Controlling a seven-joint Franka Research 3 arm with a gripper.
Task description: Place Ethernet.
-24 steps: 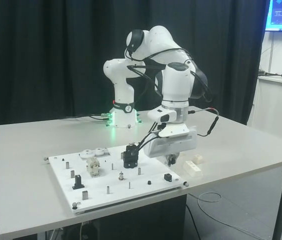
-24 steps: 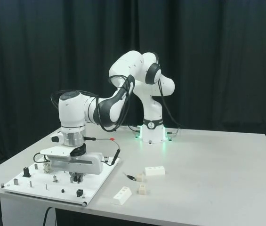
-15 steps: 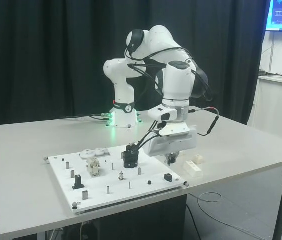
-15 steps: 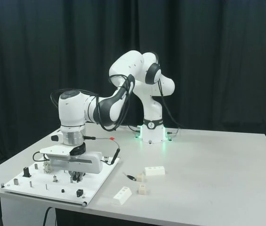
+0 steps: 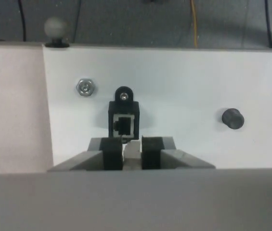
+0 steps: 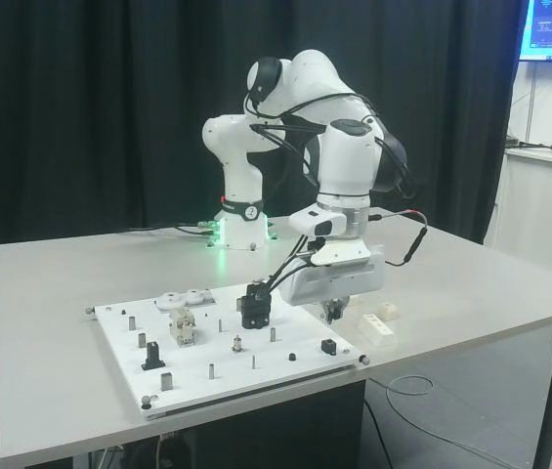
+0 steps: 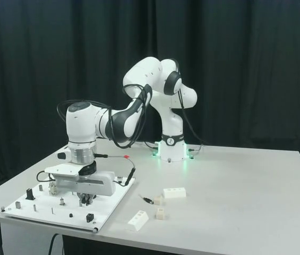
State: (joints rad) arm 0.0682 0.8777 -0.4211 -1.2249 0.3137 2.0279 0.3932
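Note:
My gripper point(image 5: 131, 146) hangs just above the white board point(image 5: 188, 77), fingers shut on a small pale Ethernet plug point(image 5: 132, 151) that only shows between the black pads. Below the fingertips stands the black Ethernet socket point(image 5: 123, 120), a small frame with a screw tab. In the first room view the gripper point(image 6: 333, 312) hovers above that socket point(image 6: 328, 345) near the front right corner of the board point(image 6: 197, 363). In the second room view the gripper point(image 7: 87, 200) is over the board point(image 7: 107, 210), with the socket point(image 7: 90, 217) below it.
On the board near the socket are a hex nut point(image 5: 85, 87), a round black peg point(image 5: 232, 118) and a grey corner knob point(image 5: 55, 26). A black fixture point(image 6: 256, 308) stands left of the gripper. White blocks point(image 7: 174, 193) point(image 7: 138, 220) and a black connector point(image 7: 147, 200) lie on the table.
The arm has risen a little straight above the socket, taking the gripper higher off the board. Nothing else has moved.

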